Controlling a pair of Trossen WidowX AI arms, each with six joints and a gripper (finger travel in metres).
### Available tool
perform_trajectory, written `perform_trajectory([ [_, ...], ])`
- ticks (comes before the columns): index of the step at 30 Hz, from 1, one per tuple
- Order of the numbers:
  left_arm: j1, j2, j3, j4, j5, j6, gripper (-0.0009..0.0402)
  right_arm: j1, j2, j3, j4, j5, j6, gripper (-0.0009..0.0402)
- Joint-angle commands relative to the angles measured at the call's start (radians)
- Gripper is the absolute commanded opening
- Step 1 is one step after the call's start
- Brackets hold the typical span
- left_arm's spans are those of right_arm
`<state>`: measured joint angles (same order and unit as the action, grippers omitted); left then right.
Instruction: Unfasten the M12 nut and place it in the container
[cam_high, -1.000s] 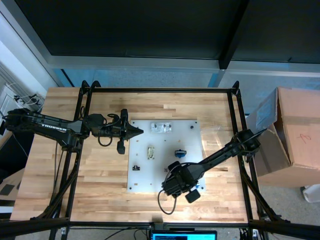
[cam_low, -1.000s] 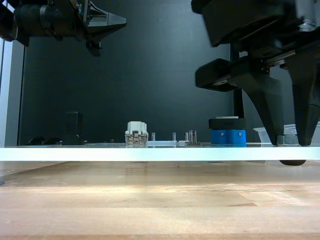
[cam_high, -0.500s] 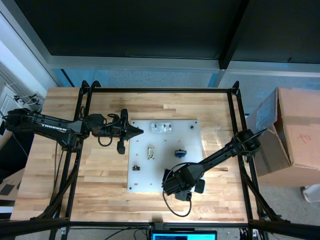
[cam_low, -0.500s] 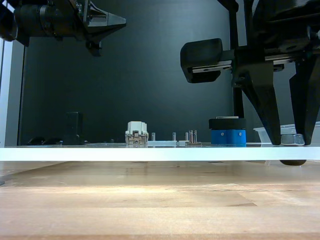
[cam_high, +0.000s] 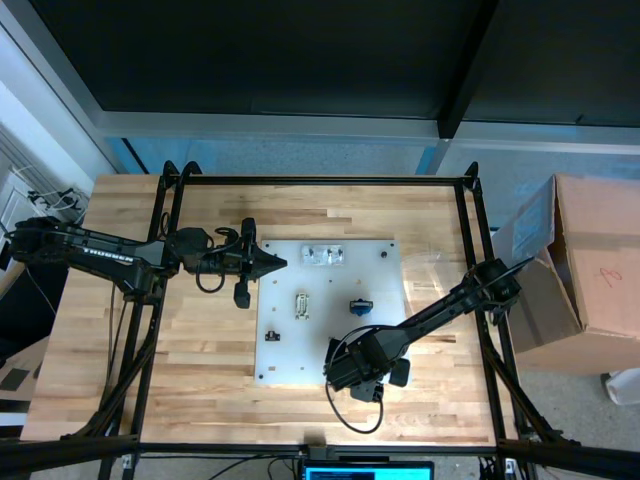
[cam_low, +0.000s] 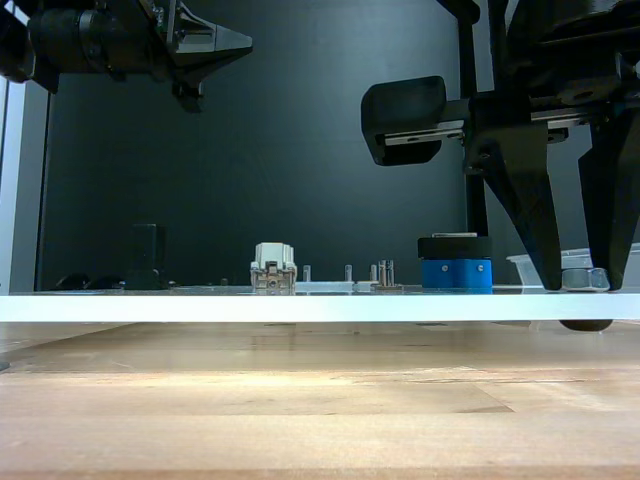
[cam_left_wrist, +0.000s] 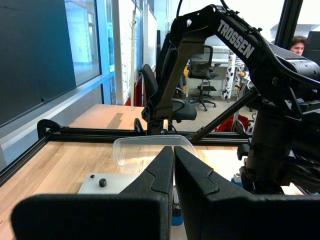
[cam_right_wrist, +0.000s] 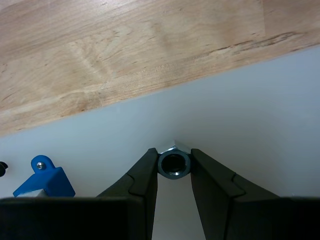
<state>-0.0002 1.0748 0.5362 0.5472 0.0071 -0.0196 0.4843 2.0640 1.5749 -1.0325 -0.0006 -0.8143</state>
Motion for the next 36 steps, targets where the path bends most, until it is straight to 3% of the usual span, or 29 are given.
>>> perform_trajectory([
  [1, 0.0, 0.0, 0.0, 0.0, 0.0, 0.0, 0.0, 0.001, -0.002, 0.0, -0.012, -0.001, 0.032, 0.0042],
  [12, 0.0, 0.0, 0.0, 0.0, 0.0, 0.0, 0.0, 0.005, -0.017, 0.0, -0.017, 0.0, 0.029, 0.019],
  [16, 0.0, 0.0, 0.0, 0.0, 0.0, 0.0, 0.0, 0.005, -0.039, 0.0, -0.019, 0.0, 0.043, 0.0217],
  [19, 0.0, 0.0, 0.0, 0.0, 0.0, 0.0, 0.0, 0.005, -0.065, 0.0, -0.021, 0.0, 0.163, 0.0219],
  [22, 0.0, 0.0, 0.0, 0.0, 0.0, 0.0, 0.0, 0.005, -0.091, 0.0, -0.023, 0.001, 0.424, 0.0211],
  [27, 0.0, 0.0, 0.0, 0.0, 0.0, 0.0, 0.0, 0.005, -0.148, -0.003, -0.026, 0.002, 1.026, 0.0166],
  [32, 0.0, 0.0, 0.0, 0.0, 0.0, 0.0, 0.0, 0.014, -0.195, -0.011, -0.033, -0.001, 1.25, 0.0093],
  [36, 0.0, 0.0, 0.0, 0.0, 0.0, 0.0, 0.0, 0.015, -0.203, -0.012, -0.032, -0.023, 1.293, 0.0013],
])
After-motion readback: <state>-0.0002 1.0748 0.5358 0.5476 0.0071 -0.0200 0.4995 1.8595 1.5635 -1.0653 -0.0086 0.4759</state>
